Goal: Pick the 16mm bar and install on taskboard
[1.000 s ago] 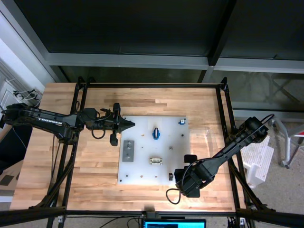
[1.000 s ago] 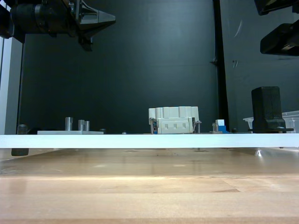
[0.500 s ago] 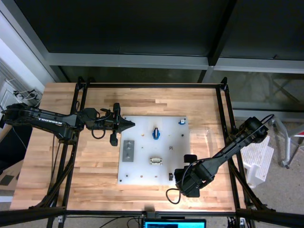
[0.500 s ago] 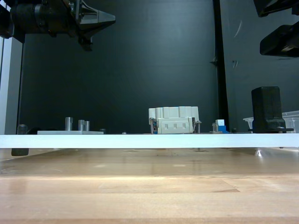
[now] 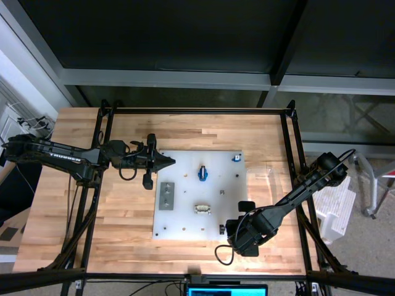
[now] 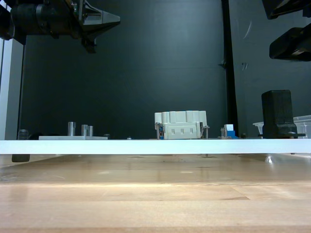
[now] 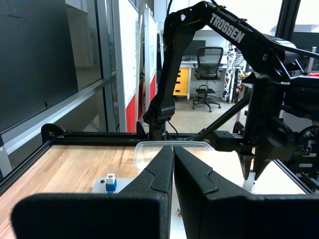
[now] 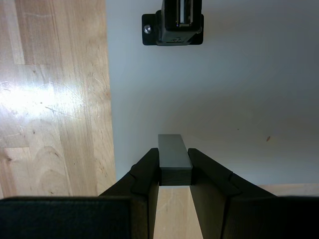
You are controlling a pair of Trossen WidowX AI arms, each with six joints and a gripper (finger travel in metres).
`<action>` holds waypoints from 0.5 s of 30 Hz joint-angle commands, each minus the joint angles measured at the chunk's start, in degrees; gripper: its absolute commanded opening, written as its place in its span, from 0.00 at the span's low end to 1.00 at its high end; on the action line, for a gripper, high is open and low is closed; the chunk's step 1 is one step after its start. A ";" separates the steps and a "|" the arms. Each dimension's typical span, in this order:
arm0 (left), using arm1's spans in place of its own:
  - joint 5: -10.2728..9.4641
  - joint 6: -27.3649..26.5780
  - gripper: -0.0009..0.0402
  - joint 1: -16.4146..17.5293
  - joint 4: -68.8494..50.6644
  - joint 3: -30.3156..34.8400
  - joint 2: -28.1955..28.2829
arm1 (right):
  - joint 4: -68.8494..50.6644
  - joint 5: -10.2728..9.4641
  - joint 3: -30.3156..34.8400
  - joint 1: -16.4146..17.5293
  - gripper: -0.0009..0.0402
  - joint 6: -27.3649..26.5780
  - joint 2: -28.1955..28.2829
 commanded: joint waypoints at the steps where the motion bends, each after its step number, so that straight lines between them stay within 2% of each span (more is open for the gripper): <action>1: 0.02 0.02 0.02 0.02 0.00 0.00 0.02 | -0.39 -0.04 -0.04 0.00 0.05 0.07 -0.07; 15: 0.02 0.02 0.02 0.00 0.02 0.00 0.02 | -2.14 0.17 -0.04 -0.04 0.05 0.09 -1.03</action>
